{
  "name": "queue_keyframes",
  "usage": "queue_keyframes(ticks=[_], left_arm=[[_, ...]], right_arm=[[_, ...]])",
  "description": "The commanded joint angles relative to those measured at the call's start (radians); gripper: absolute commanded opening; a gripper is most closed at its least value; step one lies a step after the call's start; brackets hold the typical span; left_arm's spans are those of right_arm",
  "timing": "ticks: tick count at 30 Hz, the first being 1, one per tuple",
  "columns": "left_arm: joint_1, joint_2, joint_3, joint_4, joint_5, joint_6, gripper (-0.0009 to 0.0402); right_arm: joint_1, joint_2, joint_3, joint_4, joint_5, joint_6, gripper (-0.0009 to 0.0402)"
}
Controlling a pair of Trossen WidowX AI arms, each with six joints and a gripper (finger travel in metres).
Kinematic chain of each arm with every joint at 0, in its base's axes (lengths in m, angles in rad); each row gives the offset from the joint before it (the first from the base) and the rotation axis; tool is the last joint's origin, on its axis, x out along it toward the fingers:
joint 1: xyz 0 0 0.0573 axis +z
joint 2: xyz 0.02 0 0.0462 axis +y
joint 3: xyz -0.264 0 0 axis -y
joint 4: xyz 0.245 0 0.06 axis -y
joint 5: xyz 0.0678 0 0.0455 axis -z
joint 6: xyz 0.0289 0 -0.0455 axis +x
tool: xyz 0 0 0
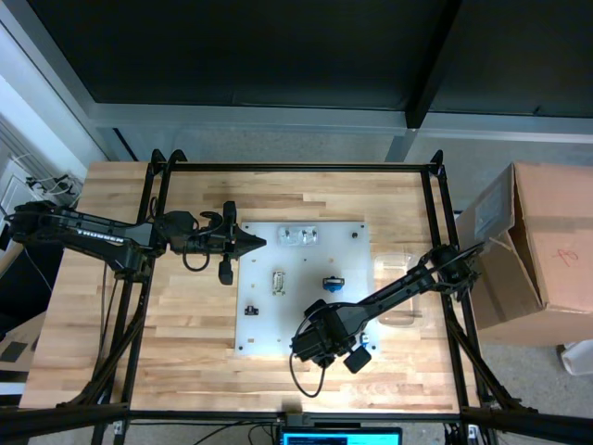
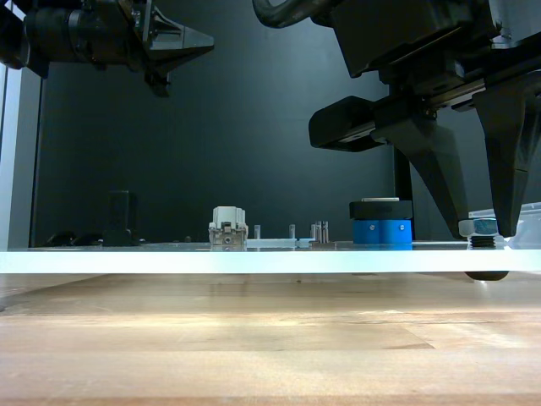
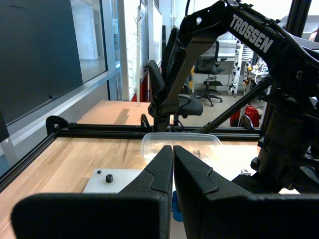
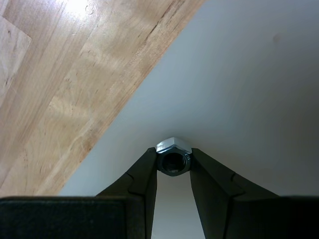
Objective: Pick the M12 nut and place it on its threads and fasten
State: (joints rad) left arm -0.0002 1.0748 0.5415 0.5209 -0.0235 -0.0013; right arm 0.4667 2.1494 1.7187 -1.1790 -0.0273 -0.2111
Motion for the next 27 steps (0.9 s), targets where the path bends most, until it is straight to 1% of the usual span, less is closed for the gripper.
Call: queue_keyframes(ticks=[1,10,18,27], left_arm=[[0.000,0.000,0.000,0.000,0.000,0.000,0.0000],[0.000,0.000,0.000,0.000,0.000,0.000,0.0000],[0.000,0.000,0.000,0.000,0.000,0.000,0.0000],[0.000,0.000,0.000,0.000,0.000,0.000,0.0000]], right_arm=[[0.000,0.001,-0.009,0.003,0.001,0.025,0.0000],[-0.001,0.001,-0.021,0.017,0.001,0.141,0.0000],[-0.006,0.001,-0.026,0.012,0.000,0.377,0.0000],[-0.014,0.001,-0.026,0.031,0.000,0.732,0.0000]])
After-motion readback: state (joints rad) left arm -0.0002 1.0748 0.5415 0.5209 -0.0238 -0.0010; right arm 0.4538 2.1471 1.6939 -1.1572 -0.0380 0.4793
